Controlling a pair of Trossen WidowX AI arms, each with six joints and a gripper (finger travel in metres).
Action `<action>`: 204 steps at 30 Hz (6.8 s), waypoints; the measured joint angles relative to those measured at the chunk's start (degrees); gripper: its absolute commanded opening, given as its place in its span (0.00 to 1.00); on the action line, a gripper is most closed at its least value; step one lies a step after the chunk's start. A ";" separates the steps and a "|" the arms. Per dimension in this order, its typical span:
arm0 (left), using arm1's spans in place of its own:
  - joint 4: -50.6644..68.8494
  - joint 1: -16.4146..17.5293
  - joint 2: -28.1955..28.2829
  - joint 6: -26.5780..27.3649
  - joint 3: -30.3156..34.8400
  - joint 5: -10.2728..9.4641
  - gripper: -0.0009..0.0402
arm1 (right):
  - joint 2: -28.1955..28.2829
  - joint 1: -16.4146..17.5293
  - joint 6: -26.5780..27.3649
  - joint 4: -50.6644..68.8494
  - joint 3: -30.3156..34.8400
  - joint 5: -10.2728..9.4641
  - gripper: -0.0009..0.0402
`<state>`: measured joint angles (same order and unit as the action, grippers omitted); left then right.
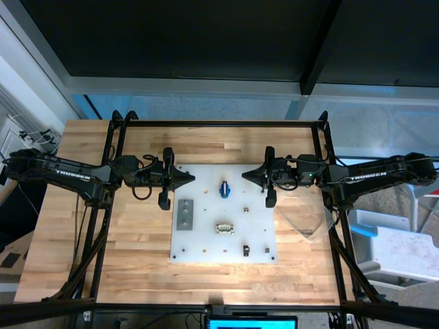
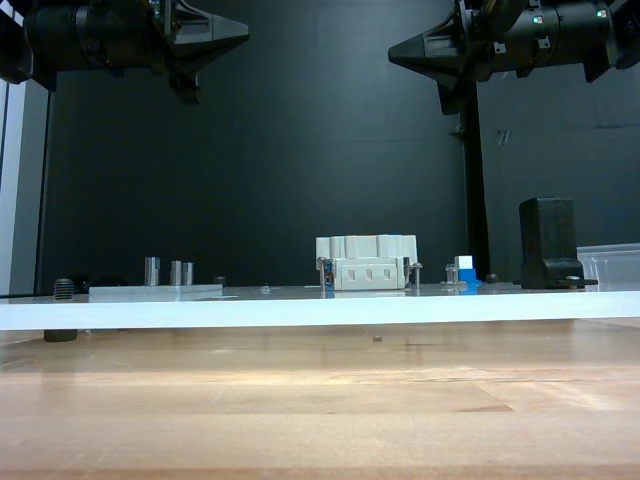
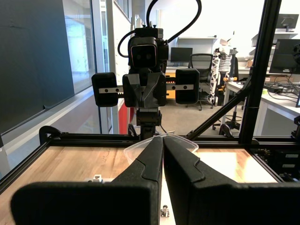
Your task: Pick the 16mm bar from the taskboard and place it in the container
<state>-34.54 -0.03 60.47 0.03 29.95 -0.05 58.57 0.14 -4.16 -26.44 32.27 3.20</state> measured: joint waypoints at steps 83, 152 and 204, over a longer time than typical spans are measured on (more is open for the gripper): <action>0.00 0.02 0.00 -0.02 0.00 0.00 0.02 | 21.59 18.40 -15.82 87.45 41.44 1.64 0.02; 0.02 0.02 0.02 -0.02 -0.02 0.02 0.02 | 35.89 34.40 -28.33 90.51 45.99 1.75 0.56; 0.02 0.02 0.02 -0.02 0.00 0.02 0.02 | 42.21 35.43 -28.35 75.25 36.26 1.73 0.54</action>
<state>-34.52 -0.01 60.49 0.01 29.95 -0.03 100.77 35.57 -32.51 48.82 68.53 4.93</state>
